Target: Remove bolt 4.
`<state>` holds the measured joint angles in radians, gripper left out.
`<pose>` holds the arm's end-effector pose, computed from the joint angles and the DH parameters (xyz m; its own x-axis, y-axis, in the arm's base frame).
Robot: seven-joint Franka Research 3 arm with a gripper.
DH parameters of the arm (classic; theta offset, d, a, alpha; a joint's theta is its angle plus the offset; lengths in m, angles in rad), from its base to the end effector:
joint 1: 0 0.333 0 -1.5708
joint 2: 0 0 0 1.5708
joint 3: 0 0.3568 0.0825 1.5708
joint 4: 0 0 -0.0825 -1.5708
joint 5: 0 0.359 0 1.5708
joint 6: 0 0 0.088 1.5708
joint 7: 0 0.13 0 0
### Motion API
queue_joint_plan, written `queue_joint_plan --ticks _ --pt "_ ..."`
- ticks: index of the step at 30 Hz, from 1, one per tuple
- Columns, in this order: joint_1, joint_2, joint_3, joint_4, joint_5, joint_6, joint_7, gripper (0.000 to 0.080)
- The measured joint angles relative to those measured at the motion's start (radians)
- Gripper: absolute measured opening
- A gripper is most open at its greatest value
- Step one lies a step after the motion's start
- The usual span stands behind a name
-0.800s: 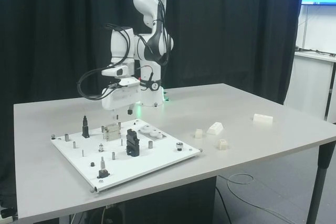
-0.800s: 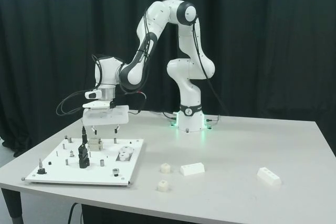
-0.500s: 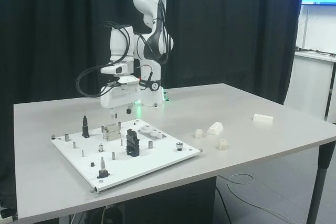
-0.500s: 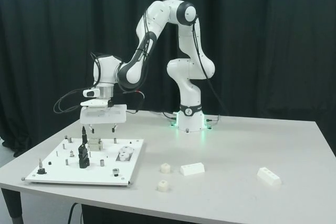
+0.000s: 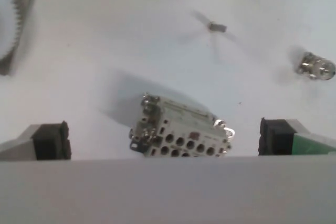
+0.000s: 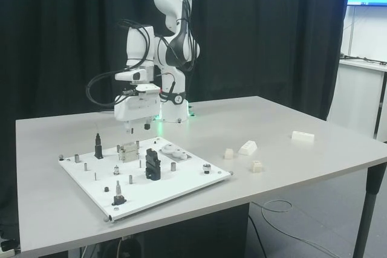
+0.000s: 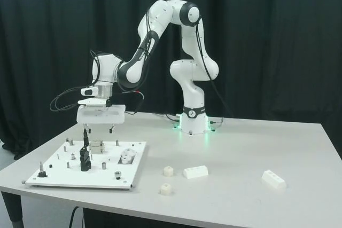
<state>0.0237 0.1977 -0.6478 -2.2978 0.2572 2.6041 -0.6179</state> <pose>0.4355 -0.3105 0.3311 0.9697 -0.1912 0.1521 -0.2011 -0.9782 0.0526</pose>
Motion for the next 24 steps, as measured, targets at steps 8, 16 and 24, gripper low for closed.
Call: queue_joint_plan --ticks 8,16,24 --pt "0.000 0.009 0.000 0.023 -0.001 -0.005 0.000 0.0800" --pt "0.000 0.023 0.000 0.054 -0.001 -0.021 0.001 0.0800" --pt "-0.001 0.042 -0.001 0.094 -0.001 -0.049 0.004 0.0800"
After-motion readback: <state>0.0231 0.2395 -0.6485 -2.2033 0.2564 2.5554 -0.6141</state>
